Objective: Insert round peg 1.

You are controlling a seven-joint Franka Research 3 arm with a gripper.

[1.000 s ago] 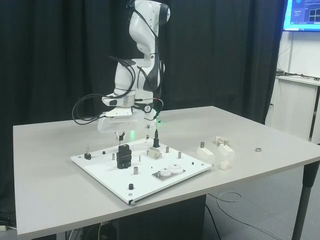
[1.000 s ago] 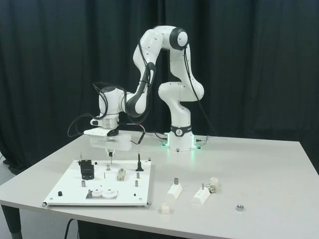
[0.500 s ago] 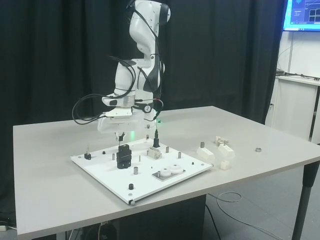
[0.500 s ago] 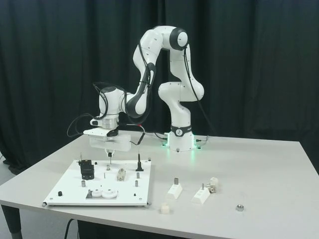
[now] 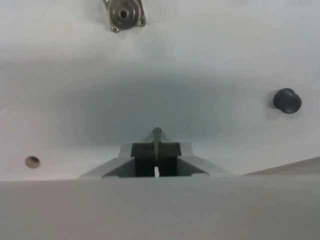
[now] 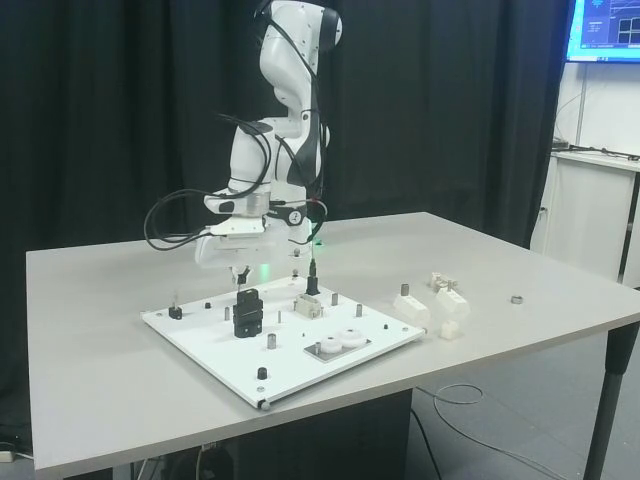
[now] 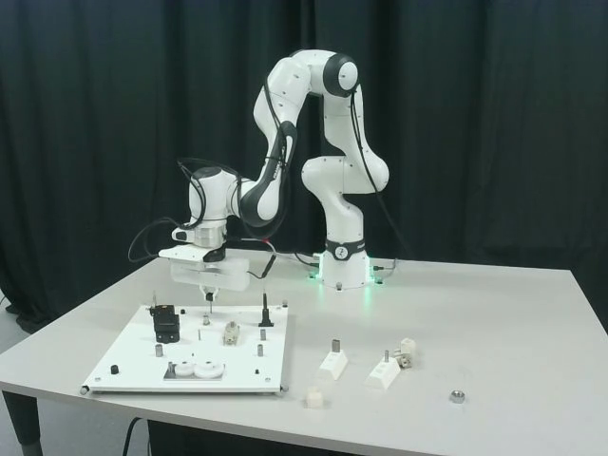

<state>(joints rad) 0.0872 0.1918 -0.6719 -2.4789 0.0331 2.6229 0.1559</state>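
Observation:
My gripper (image 5: 156, 161) is shut on a thin grey round peg (image 5: 157, 141) that points down at the white board (image 5: 210, 65). In the first room view the gripper (image 6: 240, 271) hangs a little above the board (image 6: 195, 335), near its back part, just behind a black block (image 6: 247, 312). From the second room camera the gripper (image 7: 208, 294) and its peg tip hover over the board (image 7: 123, 353) without touching it. A small open hole (image 5: 32, 161) shows in the board off to one side of the peg.
The board carries a black knob (image 5: 287, 100), a metal socket (image 5: 123, 12), white gears (image 6: 340, 342), a black upright post (image 6: 311, 283) and several short pegs. White blocks (image 6: 430, 306) and a nut (image 6: 517, 298) lie on the grey table beside the board.
The gripper with the peg has crept slightly up and to the left in the second room view; nothing on the board has moved.

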